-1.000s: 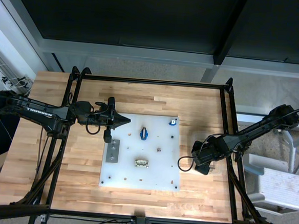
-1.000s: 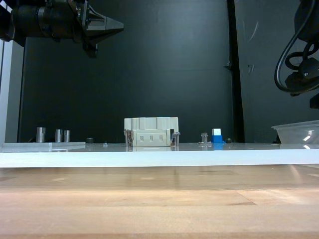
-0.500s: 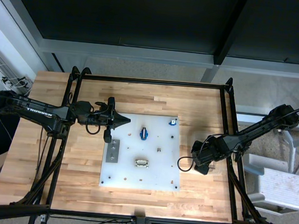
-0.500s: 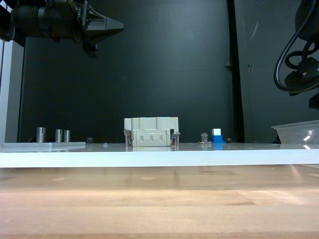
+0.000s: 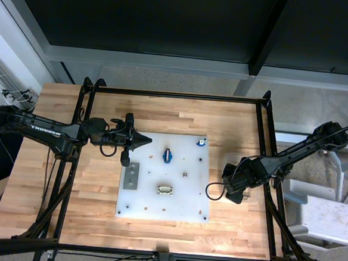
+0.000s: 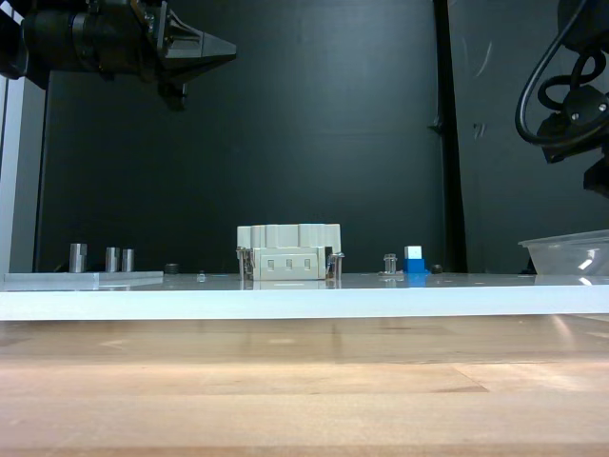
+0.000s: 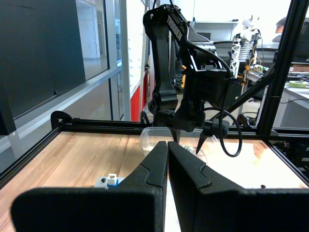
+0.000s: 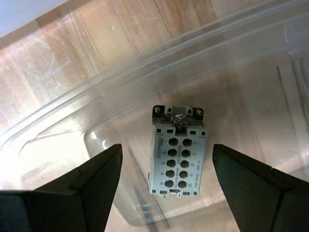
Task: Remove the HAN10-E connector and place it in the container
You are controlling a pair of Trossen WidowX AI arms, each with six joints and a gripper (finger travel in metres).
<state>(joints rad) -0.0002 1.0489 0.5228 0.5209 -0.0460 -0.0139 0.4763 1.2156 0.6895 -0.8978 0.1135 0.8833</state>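
Observation:
The HAN10-E connector (image 8: 176, 151), a light grey block with two rows of pin holes, lies flat on the floor of the clear container (image 8: 241, 72). My right gripper (image 8: 166, 147) hangs open straight above it, its fingers (image 8: 96, 179) on either side and touching nothing. In the high view the right gripper (image 5: 234, 189) sits right of the white board (image 5: 187, 197). The container (image 6: 569, 253) shows at the right in the low view. My left gripper (image 5: 148, 141) is shut and empty, held high over the board's far left corner.
A beige housing (image 5: 165, 191) stays mounted on the board, with a grey three-hole plate (image 5: 133, 176), a blue upright piece (image 5: 167, 155) and a small blue-white block (image 5: 201, 142). Black frame rails (image 5: 176, 95) ring the wooden table.
The right arm has risen a little above the container. The left arm has stayed still.

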